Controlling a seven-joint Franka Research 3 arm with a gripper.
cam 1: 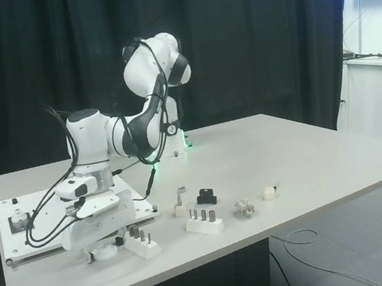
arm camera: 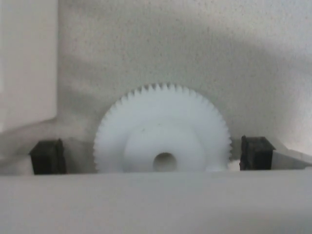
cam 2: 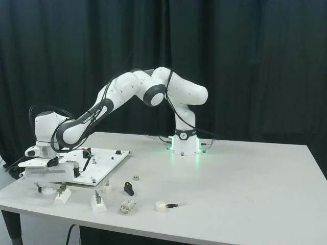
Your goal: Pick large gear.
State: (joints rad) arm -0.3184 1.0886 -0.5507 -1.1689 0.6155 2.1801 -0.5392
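Black curtains hang behind one grey table (cam 1: 263,154) to which the white arm is bolted. Far from its base the arm reaches low, with the gripper (arm camera: 152,155) down at the table surface near the front edge. In the wrist view its two black fingertips (arm camera: 48,157) stand wide apart, and one large white gear (arm camera: 163,129) lies flat on the table between them, with neither pad touching its teeth; the gripper holds nothing. One white assembly plate (cam 1: 20,232) lies just behind the gripper. Beyond the gripper, toward the table's middle, come two white blocks with upright pins (cam 1: 202,220), one small white post (cam 1: 180,204), one black bracket (cam 1: 206,197), one small metal part (cam 1: 245,208) and, farthest off, one small white piece (cam 1: 270,191).
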